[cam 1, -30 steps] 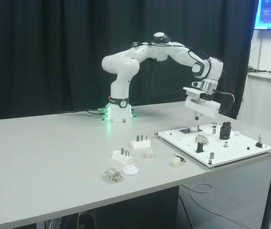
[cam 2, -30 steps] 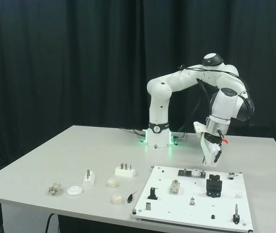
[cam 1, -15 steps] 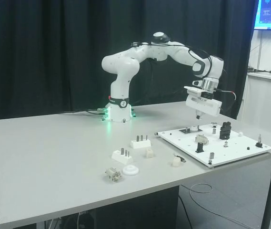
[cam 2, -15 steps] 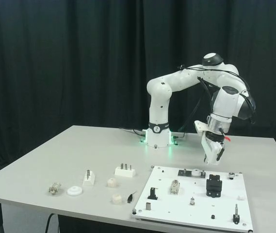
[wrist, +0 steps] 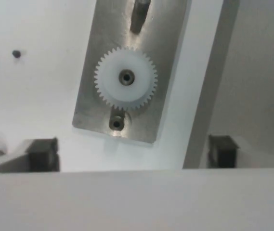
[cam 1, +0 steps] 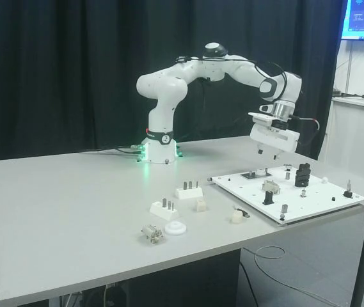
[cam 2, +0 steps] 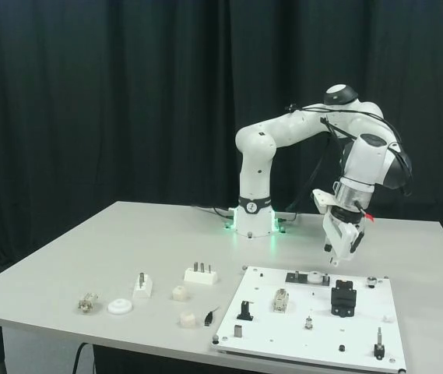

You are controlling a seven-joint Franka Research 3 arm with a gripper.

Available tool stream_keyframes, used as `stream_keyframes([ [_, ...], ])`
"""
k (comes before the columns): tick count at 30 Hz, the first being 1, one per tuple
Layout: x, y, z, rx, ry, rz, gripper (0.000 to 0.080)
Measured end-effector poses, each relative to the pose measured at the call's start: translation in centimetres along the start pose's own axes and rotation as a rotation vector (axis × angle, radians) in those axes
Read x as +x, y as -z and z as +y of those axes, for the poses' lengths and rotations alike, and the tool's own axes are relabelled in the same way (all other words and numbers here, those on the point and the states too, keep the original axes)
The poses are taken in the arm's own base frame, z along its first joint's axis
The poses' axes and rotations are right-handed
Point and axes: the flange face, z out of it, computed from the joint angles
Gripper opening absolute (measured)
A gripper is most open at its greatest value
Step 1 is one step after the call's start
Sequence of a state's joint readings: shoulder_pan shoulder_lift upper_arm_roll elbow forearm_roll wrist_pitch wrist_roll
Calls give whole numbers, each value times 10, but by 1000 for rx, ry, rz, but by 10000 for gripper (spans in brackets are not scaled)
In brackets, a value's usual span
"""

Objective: Pick small gear.

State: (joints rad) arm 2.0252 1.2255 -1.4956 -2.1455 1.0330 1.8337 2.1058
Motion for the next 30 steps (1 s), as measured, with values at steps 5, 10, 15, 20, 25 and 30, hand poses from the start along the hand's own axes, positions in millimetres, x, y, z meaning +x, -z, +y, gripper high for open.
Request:
stream_keyframes([
  [5,1,3,-2,2,-3,-3,437],
  [10,2,5,-3,3,-6,-4,774],
  [15,2,6,-4,2,-8,-5,794],
  [20,3,7,-4,2,-9,-5,794],
  [25,3,7,-4,3,-8,-3,799],
  [30,3,7,-5,5,-6,1,800],
])
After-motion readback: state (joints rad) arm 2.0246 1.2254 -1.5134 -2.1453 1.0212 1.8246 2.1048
